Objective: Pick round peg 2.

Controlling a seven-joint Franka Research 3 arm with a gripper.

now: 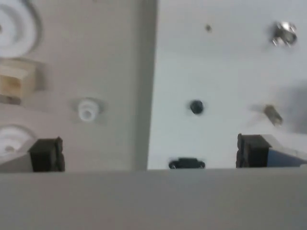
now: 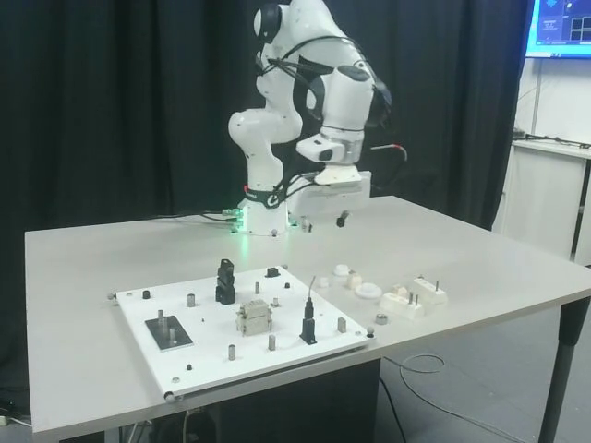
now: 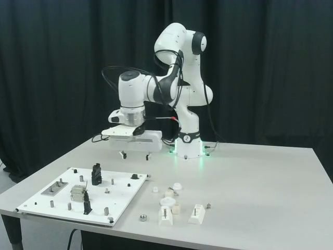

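Gripper spread wide and holding nothing, hanging high over the far edge of white board, small grey round pegs upright on that board, which one is peg 2 unclear, loose white parts beside the board on grey table

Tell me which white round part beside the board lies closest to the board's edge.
The smallest white round part, alone on the grey table just off the white board. The two larger white discs sit farther out.
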